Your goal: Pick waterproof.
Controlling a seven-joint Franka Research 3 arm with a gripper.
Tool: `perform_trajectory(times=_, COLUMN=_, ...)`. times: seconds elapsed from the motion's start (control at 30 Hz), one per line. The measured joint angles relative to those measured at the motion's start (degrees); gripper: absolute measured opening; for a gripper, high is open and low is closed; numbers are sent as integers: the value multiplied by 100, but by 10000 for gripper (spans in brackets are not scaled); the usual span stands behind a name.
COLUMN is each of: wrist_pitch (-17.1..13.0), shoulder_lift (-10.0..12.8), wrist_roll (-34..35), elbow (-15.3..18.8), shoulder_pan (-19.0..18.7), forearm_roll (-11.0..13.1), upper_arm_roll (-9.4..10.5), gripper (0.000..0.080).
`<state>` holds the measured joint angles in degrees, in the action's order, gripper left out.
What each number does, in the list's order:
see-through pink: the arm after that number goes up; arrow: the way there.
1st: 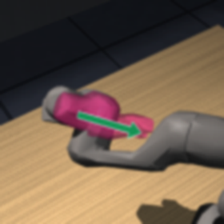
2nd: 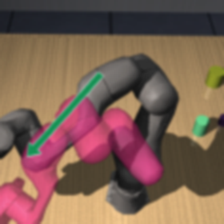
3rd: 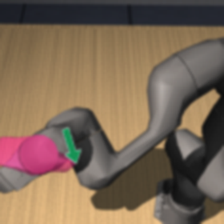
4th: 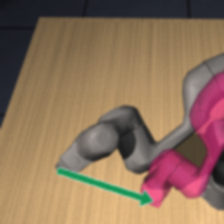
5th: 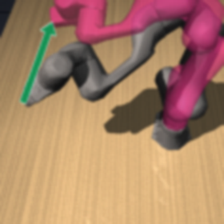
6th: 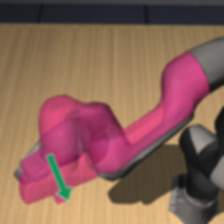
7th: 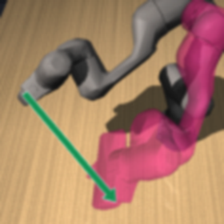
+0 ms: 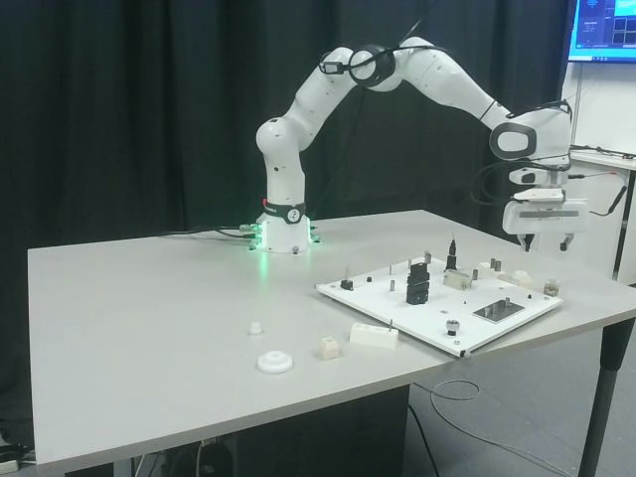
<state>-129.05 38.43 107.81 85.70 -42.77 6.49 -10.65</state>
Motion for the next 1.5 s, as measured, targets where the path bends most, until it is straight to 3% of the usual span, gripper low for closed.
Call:
perform_trajectory(times=0.43, wrist_pitch=3, shoulder_lift=65, wrist_roll=965, elbow=-77, shoulder_pan=-120, forearm_roll=0, upper_arm_roll=-4, gripper=800)
perform_trajectory(times=0.87, wrist_pitch=3, shoulder_lift=340, wrist_roll=1626, elbow=-355, shoulder_pan=-197, forearm_roll=0, upper_arm_roll=-72, gripper=800)
perform_trajectory(times=1.5, wrist_pitch=48, shoulder_lift=934, wrist_roll=1657, elbow=-883, shoulder_pan=-470, forearm_roll=238, upper_arm_roll=-550, gripper=800)
